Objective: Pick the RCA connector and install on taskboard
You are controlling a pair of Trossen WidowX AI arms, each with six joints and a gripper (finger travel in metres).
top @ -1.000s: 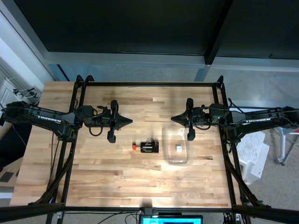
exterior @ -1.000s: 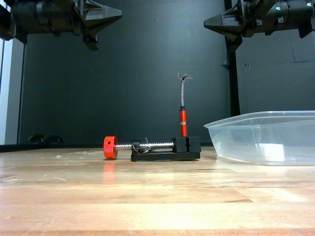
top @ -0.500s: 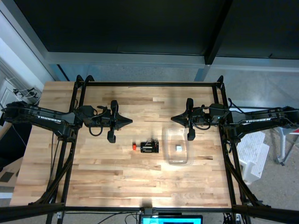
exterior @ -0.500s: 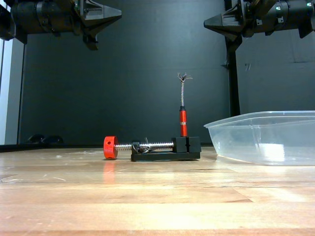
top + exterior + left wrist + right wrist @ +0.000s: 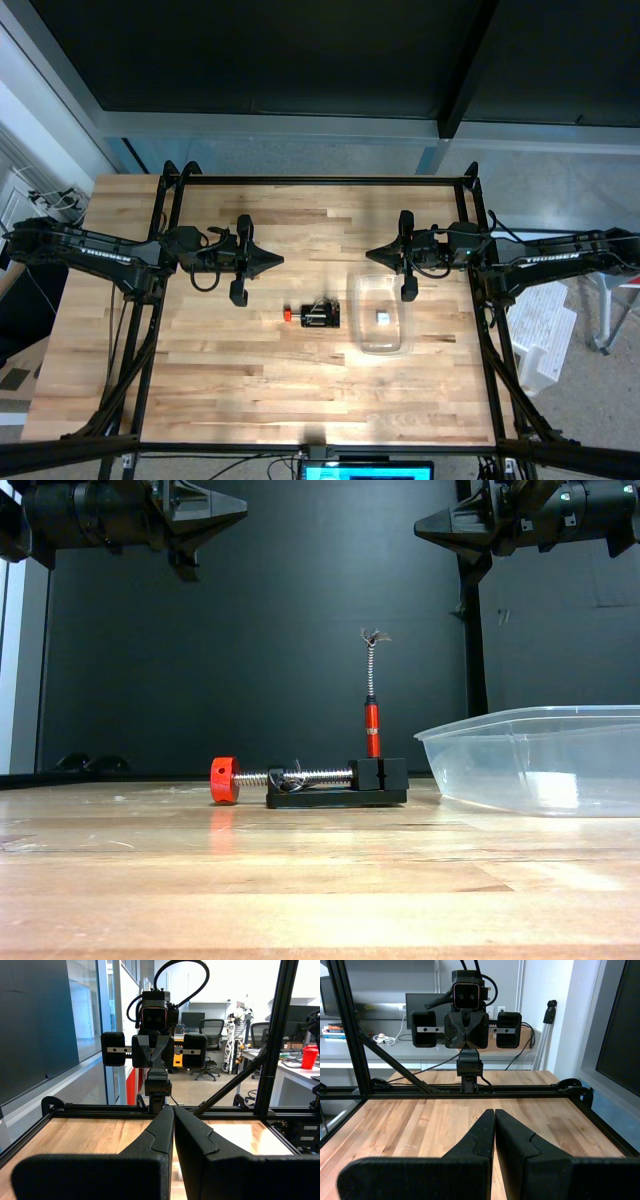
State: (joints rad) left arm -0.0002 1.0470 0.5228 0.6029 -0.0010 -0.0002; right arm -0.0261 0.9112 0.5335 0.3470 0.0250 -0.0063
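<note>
The red connector [image 5: 371, 720] stands upright on the black vise [image 5: 338, 783], with its braided cable [image 5: 370, 670] rising straight up and nothing holding it. From above the vise [image 5: 320, 316] shows its red knob [image 5: 287, 315] at its left. A white block [image 5: 381, 317] lies alone in the clear tray [image 5: 383, 345]. My left gripper [image 5: 278, 260] hangs high over the table's left half, shut and empty. My right gripper [image 5: 371, 255] hangs high beyond the tray, shut with nothing between its fingers [image 5: 480, 1137].
The black frame rails [image 5: 320, 181] run round the table's far edge and sides. The tray's wall [image 5: 530, 760] stands just right of the vise in the low view. Each wrist view faces the opposite arm [image 5: 154, 1050] across bare wood.
</note>
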